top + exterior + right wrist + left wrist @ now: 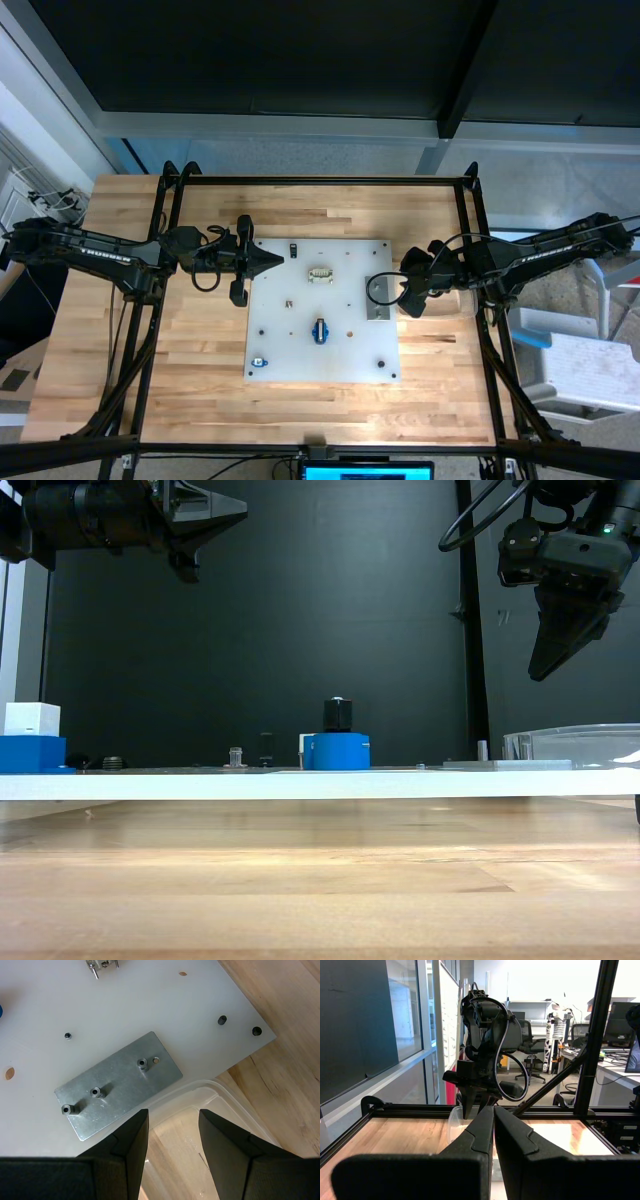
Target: Pick the 16mm cylinder and place it in the container
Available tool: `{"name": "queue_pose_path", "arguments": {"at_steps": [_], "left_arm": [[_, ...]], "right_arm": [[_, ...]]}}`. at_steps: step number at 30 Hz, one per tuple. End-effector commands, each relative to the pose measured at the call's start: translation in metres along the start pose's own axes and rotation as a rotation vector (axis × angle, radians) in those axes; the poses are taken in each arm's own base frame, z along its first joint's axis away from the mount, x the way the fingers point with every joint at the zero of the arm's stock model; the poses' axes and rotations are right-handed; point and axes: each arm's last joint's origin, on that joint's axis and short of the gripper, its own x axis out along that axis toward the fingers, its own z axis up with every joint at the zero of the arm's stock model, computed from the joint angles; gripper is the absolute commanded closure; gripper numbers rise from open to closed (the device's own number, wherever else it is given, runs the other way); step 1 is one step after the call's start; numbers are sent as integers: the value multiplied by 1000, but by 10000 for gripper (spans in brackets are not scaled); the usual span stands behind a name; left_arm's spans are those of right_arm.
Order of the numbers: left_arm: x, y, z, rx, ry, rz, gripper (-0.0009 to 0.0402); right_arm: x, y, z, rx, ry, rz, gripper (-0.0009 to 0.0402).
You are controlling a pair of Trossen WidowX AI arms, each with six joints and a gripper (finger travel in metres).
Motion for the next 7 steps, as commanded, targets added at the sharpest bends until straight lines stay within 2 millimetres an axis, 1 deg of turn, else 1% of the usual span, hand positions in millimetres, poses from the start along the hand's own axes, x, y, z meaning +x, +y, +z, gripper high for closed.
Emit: {"name": "queue_pose_path", "arguments": {"at_steps": [1, 7], "left_arm": [[0, 0, 0, 0, 0, 0, 393], [0, 0, 0, 0, 0, 0, 393]], "right_arm": [[0, 0, 0, 1, -1, 2, 256], [0, 0, 0, 2, -2, 3, 256]]}}
